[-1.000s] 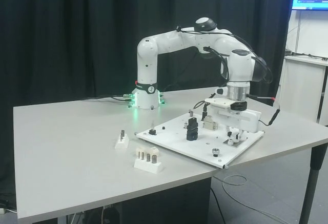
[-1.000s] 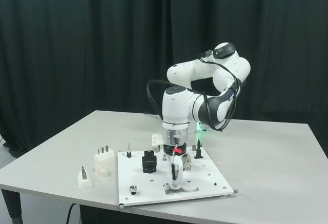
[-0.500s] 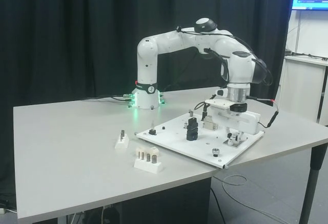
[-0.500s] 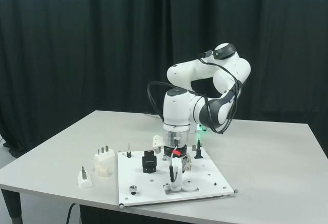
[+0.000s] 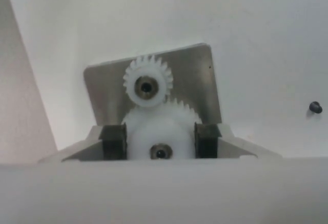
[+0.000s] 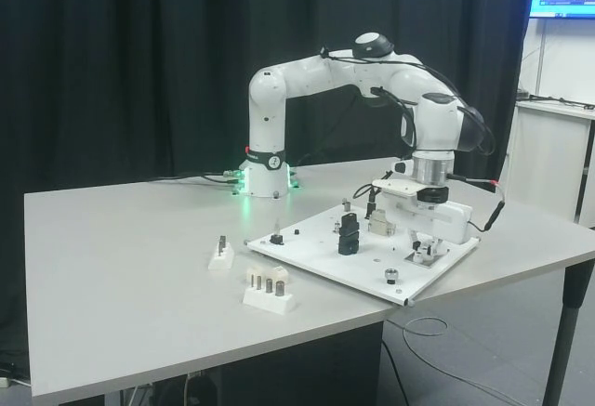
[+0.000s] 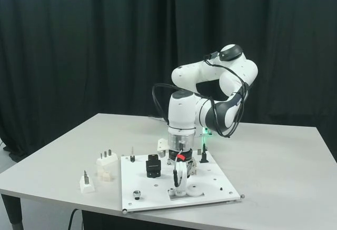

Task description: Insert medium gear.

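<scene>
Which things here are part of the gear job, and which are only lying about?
In the job: medium gear between the tool pads; small gear; grey metal plate; white board.

Lying about: black block; two white peg holders.

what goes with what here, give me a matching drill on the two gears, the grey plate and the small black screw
Things:
1 medium gear
2 small gear
3 grey plate
4 black screw

Places:
A lies under both gears
B between the gripper pads
C alone on the white board, off the plate
D on the plate, clear of the pads, teeth meeting the other gear

Pairs: 1-B, 2-D, 3-A, 4-C
</scene>
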Tool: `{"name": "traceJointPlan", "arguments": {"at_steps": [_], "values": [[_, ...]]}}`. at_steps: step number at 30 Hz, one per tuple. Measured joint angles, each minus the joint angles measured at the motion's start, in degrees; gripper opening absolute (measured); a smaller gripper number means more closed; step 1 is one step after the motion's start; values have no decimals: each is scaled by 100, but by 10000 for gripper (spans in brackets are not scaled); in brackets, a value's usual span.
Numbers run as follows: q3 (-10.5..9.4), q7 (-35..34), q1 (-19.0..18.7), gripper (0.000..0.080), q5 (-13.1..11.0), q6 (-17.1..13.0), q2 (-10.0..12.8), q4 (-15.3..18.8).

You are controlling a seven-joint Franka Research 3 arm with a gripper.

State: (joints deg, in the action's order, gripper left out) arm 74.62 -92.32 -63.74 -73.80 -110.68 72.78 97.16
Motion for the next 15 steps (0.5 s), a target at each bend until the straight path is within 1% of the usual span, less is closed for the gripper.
{"name": "traceJointPlan", "arguments": {"at_steps": [7,8,13,14,15], "values": [[-26,0,16,280,-11,9,2,-2],[-34,0,22,443,-12,7,3,-2],[-42,-25,49,443,-12,-107,6,-6],[-40,-55,54,697,-11,-139,6,-7],[-36,-87,58,697,-12,-158,6,-8]]}}
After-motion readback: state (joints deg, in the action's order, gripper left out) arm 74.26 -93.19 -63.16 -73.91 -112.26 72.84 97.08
